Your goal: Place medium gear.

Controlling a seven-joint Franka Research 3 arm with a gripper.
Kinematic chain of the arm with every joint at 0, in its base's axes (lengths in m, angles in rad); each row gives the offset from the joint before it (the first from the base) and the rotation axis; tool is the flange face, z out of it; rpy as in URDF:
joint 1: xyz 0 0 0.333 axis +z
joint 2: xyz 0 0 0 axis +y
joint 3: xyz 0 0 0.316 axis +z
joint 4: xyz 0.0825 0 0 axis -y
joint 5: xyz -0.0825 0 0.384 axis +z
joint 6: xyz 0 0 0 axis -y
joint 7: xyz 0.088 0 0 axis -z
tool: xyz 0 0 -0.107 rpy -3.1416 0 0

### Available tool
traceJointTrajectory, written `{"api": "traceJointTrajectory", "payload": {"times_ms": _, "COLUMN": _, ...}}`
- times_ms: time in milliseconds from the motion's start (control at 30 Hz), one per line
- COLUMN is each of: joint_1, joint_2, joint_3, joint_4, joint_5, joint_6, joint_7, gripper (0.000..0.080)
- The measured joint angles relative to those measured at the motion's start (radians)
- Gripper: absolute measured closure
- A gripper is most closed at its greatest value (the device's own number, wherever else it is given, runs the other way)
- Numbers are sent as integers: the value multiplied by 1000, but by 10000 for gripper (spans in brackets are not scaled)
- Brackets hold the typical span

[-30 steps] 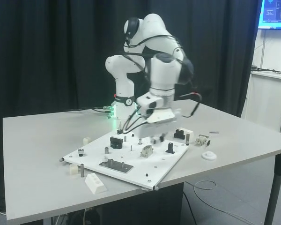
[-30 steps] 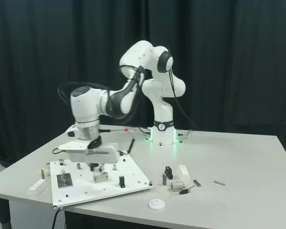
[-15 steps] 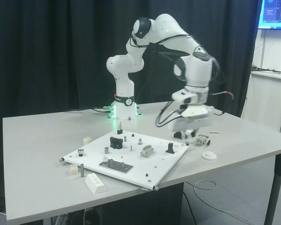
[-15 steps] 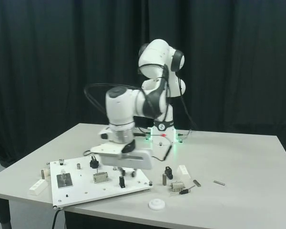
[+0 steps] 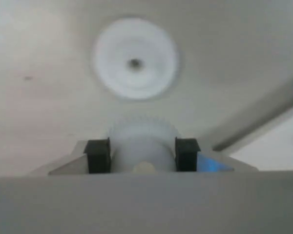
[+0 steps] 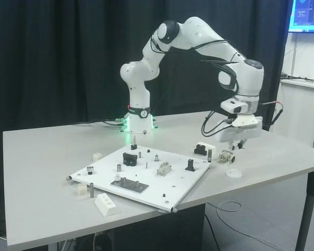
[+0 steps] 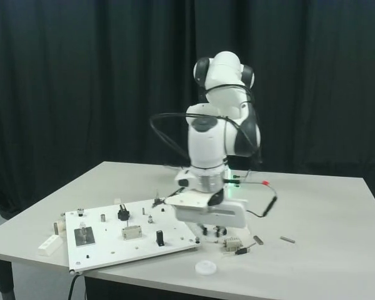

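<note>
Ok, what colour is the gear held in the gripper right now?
White. The gear shows best in the wrist view, held between the black fingertips of the gripper.

The gear (image 5: pixel 142 146) sits between the jaws, above a disc (image 5: pixel 135 58) on the table (image 5: pixel 34 107).

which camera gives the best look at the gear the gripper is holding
The wrist view: the medium gear sits clamped between the gripper fingers, teeth visible. In both room views the hand hides it.
</note>
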Motion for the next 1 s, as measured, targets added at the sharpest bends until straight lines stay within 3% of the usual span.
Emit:
{"api": "traceJointTrajectory", "payload": {"times_ms": 500, "joint_1": 100, "joint_2": 59, "joint_3": 11, "joint_4": -1, "joint_5": -1, "joint_6": 57, "joint_7": 119, "gripper": 522}}
{"api": "traceJointTrajectory", "payload": {"times_ms": 1000, "joint_1": 159, "joint_2": 121, "joint_3": 13, "joint_4": -2, "joint_5": -8, "joint_6": 112, "joint_7": 186, "gripper": 522}}
